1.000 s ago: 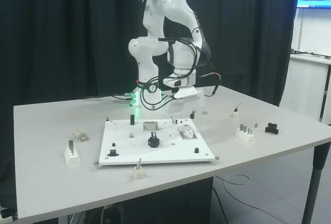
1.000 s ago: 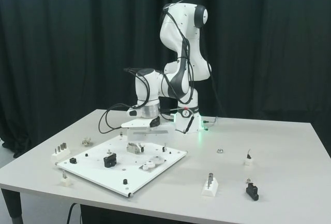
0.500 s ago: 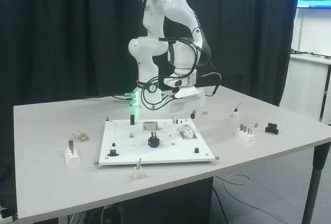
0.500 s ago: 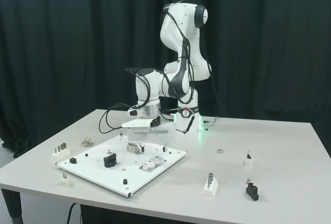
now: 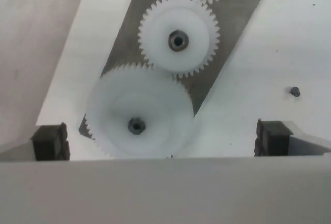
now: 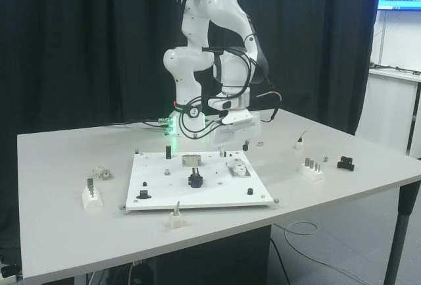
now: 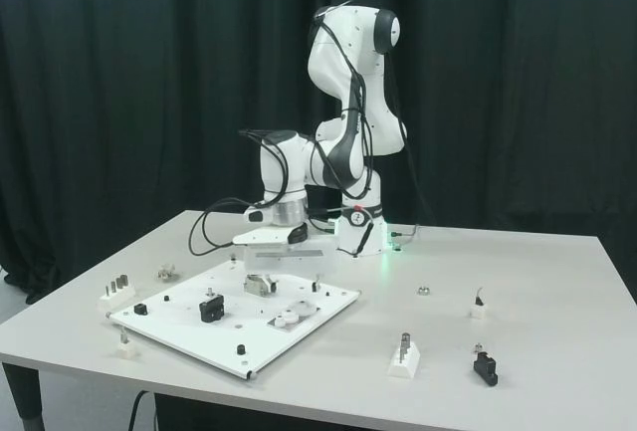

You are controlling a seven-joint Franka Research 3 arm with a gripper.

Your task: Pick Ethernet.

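Observation:
My gripper (image 5: 160,140) is open, its black fingertips (image 5: 271,137) wide apart with nothing between them. It hangs low over three white meshed gears (image 5: 178,40) on a grey plate (image 5: 232,17), which is set in the white board (image 6: 158,189). In the room views the gripper (image 6: 233,145) (image 7: 283,282) is above the board's far side, near the gear plate (image 6: 238,166) (image 7: 291,318). A small pale connector (image 6: 100,172) (image 7: 167,273) lies on the table off the board, far from the gripper. I cannot tell which part is the Ethernet one.
The board also carries a black block (image 6: 195,180), a grey metal block (image 6: 191,160) and small black pegs. Off the board stand white blocks with pins (image 6: 92,196) (image 6: 312,168), a black clip (image 6: 345,162), and a white piece (image 6: 176,217) at the front edge.
The gripper has sunk slightly toward the board over the gears. Nothing on the table has moved.

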